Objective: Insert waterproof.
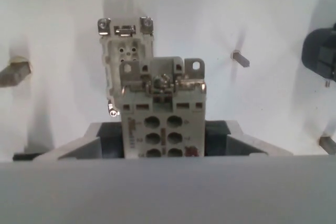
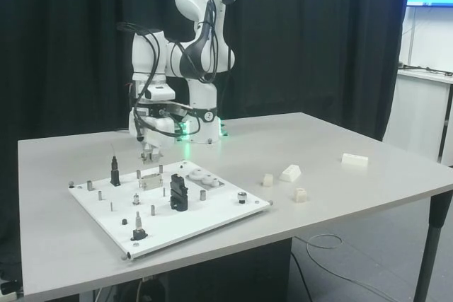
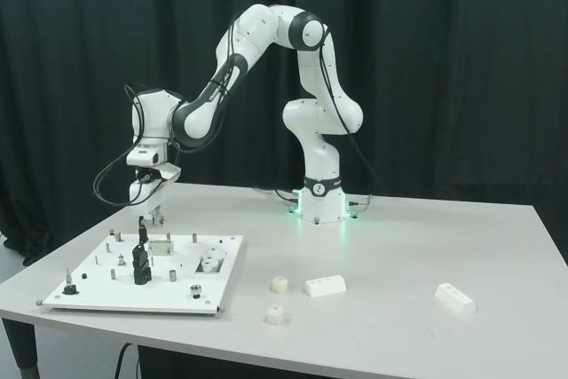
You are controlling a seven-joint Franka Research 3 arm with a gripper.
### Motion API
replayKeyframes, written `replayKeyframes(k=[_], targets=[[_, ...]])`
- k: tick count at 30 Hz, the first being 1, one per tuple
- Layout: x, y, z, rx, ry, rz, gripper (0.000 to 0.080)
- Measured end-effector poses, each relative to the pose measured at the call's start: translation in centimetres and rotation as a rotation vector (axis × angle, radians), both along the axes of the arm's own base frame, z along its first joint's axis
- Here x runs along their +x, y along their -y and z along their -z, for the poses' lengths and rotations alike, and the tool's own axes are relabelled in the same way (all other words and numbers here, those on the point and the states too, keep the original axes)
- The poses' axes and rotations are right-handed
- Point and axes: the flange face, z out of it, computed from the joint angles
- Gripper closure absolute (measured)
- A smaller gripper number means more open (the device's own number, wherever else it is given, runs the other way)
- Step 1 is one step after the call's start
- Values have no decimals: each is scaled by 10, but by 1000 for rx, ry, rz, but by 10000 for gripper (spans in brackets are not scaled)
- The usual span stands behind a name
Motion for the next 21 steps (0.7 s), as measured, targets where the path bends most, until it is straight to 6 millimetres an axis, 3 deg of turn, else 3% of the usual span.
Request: replayKeyframes(k=[21], targets=[[-6, 4, 23, 1, -57, -23, 491]])
